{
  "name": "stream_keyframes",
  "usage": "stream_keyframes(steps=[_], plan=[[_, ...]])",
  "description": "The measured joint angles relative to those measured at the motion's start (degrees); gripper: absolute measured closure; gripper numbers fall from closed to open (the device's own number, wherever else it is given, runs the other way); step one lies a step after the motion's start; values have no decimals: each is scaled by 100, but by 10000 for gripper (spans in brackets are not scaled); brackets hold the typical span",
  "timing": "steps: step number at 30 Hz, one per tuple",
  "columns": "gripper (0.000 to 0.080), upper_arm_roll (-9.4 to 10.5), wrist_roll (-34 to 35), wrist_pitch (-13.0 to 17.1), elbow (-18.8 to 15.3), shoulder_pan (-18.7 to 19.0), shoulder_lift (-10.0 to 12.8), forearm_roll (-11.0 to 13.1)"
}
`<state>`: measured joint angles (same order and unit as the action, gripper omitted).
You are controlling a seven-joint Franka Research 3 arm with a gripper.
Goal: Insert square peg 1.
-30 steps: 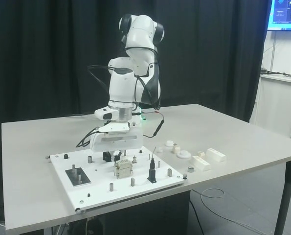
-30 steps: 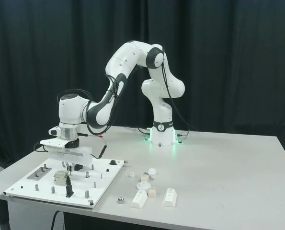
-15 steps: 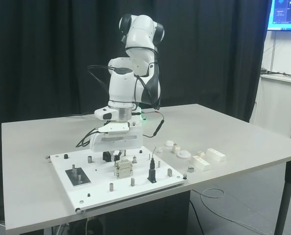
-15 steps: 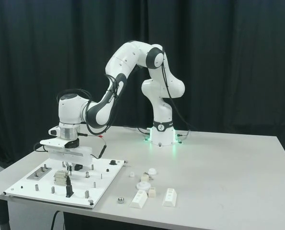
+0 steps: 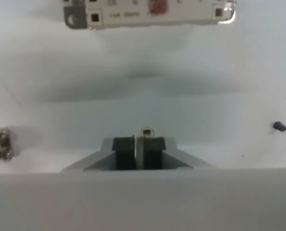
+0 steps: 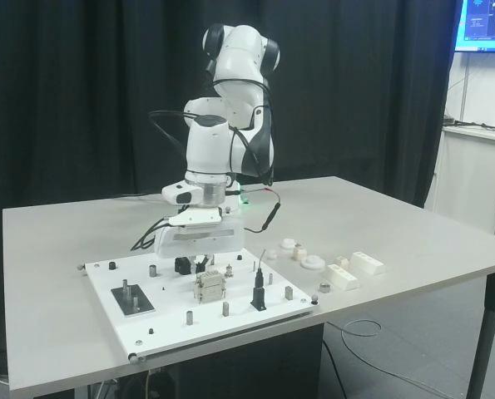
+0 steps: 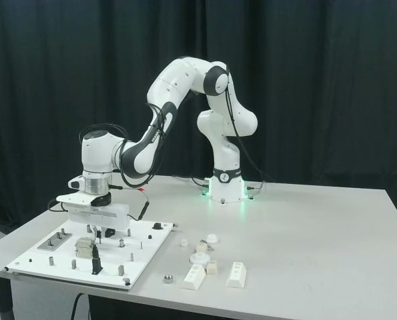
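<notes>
Hovering low over the white board [image 6: 172, 320] at the lower left of the first room view, my gripper [image 5: 139, 153] has its two black fingers [image 5: 124, 153] drawn nearly together. Only a thin pale slit shows between them, and I cannot tell whether anything is pinched there. Just beyond the fingertips in the wrist view a small square-topped piece sits in the board's surface; I take it for the square peg [image 5: 146, 131], though it is too small to be sure. The board around it is bare, so close in there is room. Farther out lies a long white connector [image 5: 147, 12], near the centre of the board in the first room view [image 6: 208, 285]. A black upright holder [image 6: 258, 299] stands toward the board's right edge. A grey block with studs [image 6: 131, 301] lies well apart to the left, and a small black mount [image 6: 182, 265] sits just beside my hand. The board's near edge lies close to the grey table's [image 6: 47, 249] front edge. Loose white parts [image 6: 355, 268] lie off the board at right.
</notes>
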<state>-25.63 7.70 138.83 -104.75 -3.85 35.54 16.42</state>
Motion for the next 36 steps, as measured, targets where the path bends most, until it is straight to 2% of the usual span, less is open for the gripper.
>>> stream_keyframes(steps=[36], plan=[[769, -28, 0, -97, 35, 2, 8, -20]])
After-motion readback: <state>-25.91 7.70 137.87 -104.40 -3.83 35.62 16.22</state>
